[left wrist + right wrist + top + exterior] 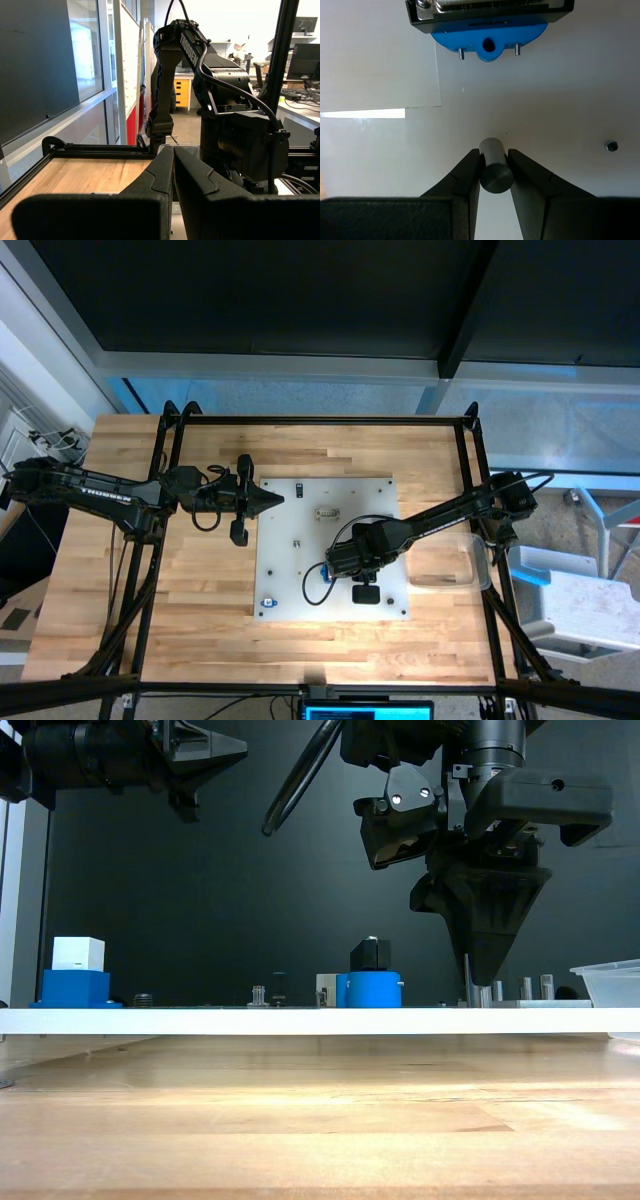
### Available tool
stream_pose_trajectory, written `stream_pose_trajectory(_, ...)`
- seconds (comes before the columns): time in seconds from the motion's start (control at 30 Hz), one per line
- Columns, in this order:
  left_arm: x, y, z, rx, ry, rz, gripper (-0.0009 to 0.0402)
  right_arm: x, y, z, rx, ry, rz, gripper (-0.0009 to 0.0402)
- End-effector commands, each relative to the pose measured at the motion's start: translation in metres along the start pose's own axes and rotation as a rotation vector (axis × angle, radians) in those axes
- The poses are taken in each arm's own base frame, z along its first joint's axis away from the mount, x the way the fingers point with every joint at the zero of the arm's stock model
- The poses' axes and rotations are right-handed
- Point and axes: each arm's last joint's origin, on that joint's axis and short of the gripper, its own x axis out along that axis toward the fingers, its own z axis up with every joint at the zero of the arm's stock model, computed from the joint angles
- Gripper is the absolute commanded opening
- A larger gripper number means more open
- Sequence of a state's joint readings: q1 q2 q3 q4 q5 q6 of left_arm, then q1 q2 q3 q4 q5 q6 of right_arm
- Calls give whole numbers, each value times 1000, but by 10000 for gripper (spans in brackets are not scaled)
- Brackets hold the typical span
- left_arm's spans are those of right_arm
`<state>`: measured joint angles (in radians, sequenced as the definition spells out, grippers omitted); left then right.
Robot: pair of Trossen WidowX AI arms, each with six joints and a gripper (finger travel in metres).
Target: Pick the 16mm cylinder and place it in the taskboard
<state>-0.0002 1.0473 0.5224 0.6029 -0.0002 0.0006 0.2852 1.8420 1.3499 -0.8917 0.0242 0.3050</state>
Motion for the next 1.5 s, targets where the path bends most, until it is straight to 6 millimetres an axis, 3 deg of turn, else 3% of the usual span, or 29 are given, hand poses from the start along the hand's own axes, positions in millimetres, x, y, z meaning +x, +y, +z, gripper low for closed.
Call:
stream_pose_trajectory(0.03,0,0,0,0,0,0,0,0,0,0,1,0,0,84)
stream_pose_trajectory(0.27,0,0,0,0,0,0,0,-3,1,-1,-4,0,1,135)
stream_pose_trajectory(0.5,0,0,0,0,0,0,0,-9,2,-3,-8,-10,4,162)
stream_pose_trajectory(1.17,0,0,0,0,0,0,0,-52,-3,-17,-6,-71,22,165)
stream_pose_trajectory(1.5,0,0,0,0,0,0,0,-60,-5,-20,-4,-82,14,165)
